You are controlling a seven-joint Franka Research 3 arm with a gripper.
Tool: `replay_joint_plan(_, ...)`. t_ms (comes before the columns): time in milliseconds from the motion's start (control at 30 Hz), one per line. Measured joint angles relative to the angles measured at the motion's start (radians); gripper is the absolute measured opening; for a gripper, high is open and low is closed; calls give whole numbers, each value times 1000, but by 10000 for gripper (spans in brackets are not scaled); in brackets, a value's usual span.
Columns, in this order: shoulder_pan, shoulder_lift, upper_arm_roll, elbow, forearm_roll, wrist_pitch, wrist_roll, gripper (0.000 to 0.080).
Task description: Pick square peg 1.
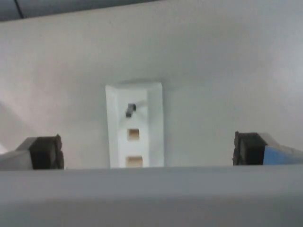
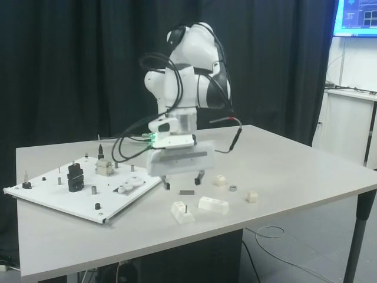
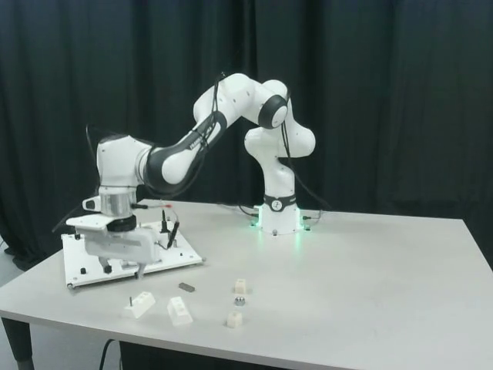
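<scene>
square peg 1 point(image 1: 130, 110) upright in white holder point(image 1: 135, 125); gripper point(image 1: 147, 151) spread wide above, should descend centred before pinching.

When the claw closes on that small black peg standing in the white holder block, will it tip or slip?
The small black peg looks thin and stiff, probably light. It stands in the end hole of the white holder block, so it should stay upright until lifted. The block sits loose on the grey table and might shift. The open claw hangs well above.

text: none readable | labels: none | numbers: none | wall screen point(image 2: 356, 17): content too small to read
</scene>
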Motion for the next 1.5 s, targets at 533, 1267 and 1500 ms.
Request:
replay_joint_plan(533,-2,89,30,31,-24,70,37,800)
replay_joint_plan(1267,-73,103,127,43,-128,63,73,800)
replay_joint_plan(1500,-79,103,137,45,-128,63,78,800)
